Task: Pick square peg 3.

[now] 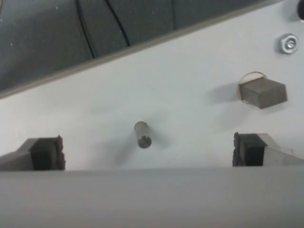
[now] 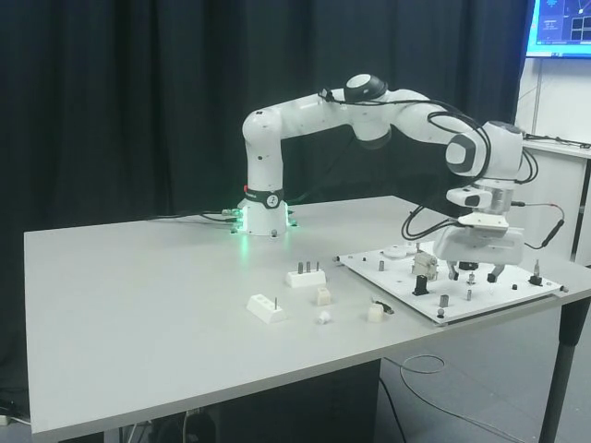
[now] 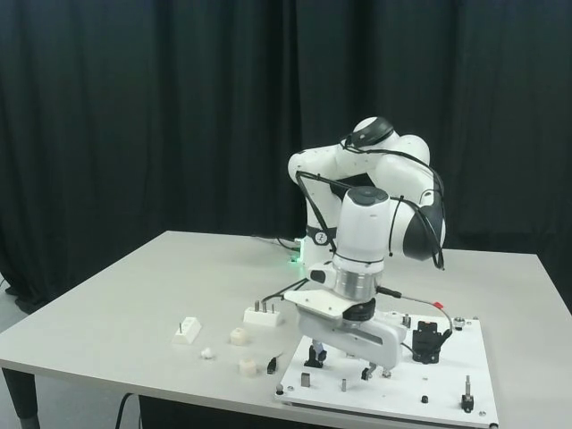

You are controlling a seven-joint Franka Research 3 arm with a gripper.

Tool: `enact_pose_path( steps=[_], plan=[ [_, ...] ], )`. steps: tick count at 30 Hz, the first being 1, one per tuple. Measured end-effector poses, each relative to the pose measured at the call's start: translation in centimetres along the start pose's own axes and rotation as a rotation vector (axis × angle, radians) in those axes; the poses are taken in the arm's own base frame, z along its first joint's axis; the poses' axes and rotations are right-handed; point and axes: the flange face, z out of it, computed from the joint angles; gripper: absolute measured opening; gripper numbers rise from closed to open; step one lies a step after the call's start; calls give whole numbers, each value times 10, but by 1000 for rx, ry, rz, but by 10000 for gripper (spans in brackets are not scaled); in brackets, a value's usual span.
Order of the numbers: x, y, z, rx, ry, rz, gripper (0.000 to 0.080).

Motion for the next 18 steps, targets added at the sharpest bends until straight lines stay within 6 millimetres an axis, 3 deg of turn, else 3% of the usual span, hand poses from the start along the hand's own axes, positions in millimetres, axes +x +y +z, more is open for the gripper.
enact_pose_path(
  steps=[1,18],
  plan=[
    [0,0,-1,-2,-1,1,790],
    [6,2,-7,-6,0,13,800]
  ],
)
